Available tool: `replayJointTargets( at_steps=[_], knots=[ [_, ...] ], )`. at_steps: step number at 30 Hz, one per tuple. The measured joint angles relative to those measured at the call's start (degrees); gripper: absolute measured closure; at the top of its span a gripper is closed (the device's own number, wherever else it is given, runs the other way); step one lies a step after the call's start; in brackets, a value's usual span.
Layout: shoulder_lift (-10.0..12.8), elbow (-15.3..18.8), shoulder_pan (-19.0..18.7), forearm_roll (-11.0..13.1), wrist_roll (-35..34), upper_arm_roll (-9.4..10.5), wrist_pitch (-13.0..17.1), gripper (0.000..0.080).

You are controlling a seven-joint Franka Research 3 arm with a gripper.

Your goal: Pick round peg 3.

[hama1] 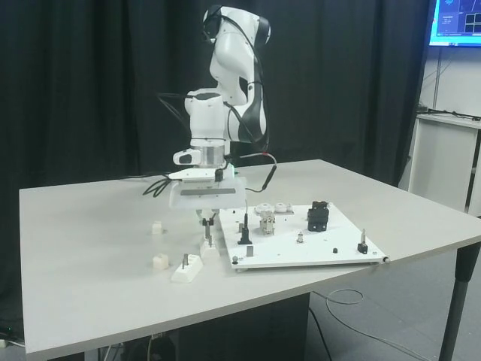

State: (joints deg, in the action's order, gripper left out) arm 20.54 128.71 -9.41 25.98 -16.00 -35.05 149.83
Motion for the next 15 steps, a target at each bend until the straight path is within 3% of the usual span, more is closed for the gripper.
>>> replayJointTargets(
  at_steps=[15],
  knots=[
    [-3.3,-0.4,0.0,-4.6,0.2,-2.57,-5.2,0.0701]
  ],
)
